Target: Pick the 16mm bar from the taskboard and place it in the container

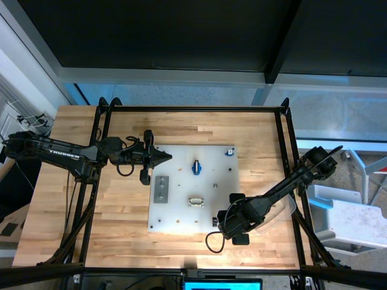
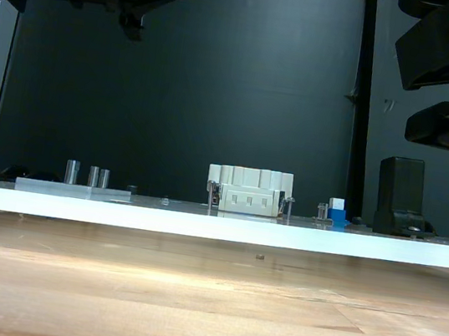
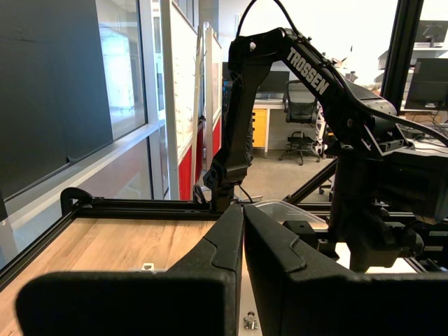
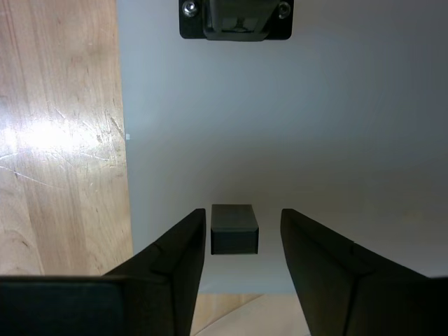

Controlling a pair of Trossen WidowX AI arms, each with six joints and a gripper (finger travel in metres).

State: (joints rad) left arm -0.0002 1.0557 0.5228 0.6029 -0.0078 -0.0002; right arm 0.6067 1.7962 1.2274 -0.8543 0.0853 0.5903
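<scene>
The white taskboard [image 1: 175,208] lies beneath both claws on the tabletop [image 1: 91,199], the clear container [image 1: 279,212] just beside the right one (under its arm). The left claw [image 1: 164,156] hangs closed and empty, well away from the work. The right claw [image 4: 243,222] is open and empty, with the 16mm bar [image 4: 234,229] directly below, upright between its fingers.

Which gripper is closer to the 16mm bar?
Right. The right gripper straddles the 16mm bar, open fingers either side; the left gripper is shut, over the far-left corner of the taskboard.
</scene>
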